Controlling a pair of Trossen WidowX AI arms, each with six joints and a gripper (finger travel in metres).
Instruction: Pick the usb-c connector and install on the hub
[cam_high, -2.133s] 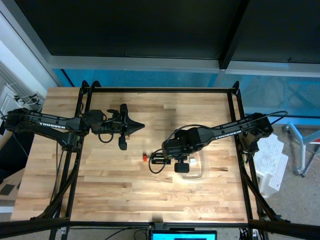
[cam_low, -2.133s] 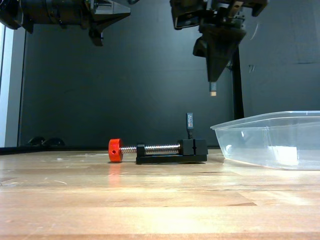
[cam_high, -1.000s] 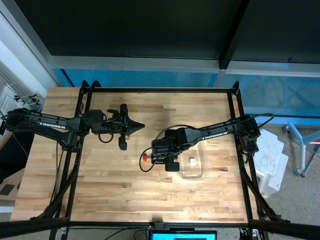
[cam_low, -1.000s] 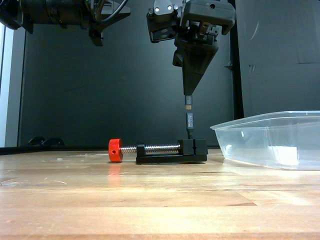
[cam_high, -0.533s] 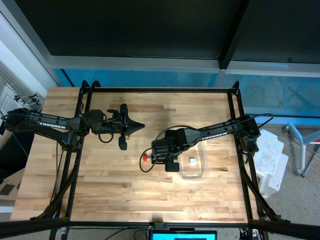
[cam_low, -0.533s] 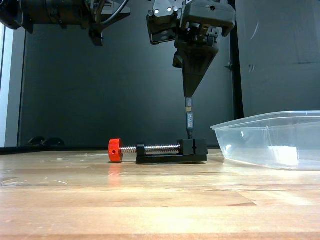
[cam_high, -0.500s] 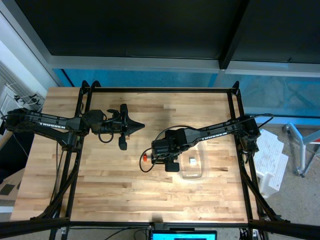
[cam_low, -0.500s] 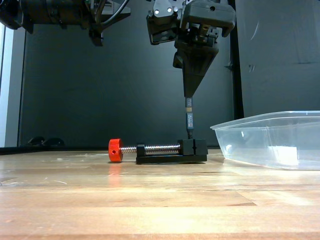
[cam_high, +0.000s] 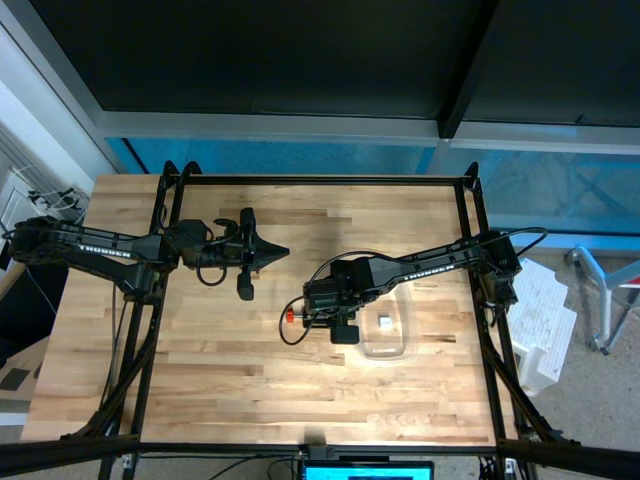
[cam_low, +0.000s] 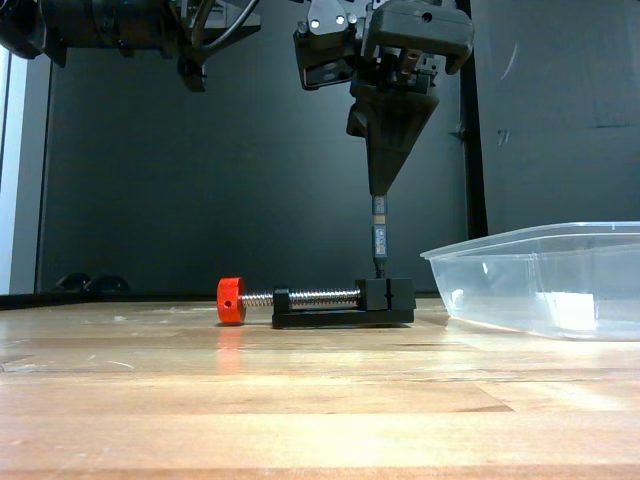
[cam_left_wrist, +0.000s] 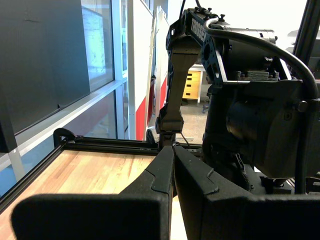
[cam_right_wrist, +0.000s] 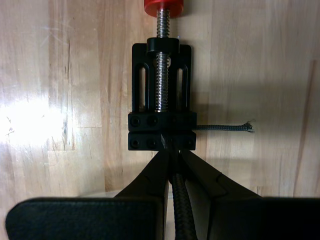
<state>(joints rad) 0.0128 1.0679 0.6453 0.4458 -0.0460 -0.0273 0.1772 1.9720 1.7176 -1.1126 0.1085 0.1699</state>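
Clear tray (cam_high: 385, 356) beside hub (cam_low: 345, 303) holding white piece (cam_high: 384, 322), right gripper (cam_low: 379, 190) over hub pinching usb-c connector (cam_low: 378, 215), shown in low view only, left gripper (cam_high: 280, 251) pressed together, well apart from hub

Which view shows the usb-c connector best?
Low view: the usb-c connector shows at the right gripper tip, above the hub. High and right wrist views: that gripper hides it. Left wrist view, from the parked left gripper at left: not visible.

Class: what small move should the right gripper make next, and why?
Probably ease the right gripper straight down: shut on the usb-c connector, it stands in line over the upright pin of the hub, apparently touching, not clearly seated. The left gripper is parked, shut, high at left.
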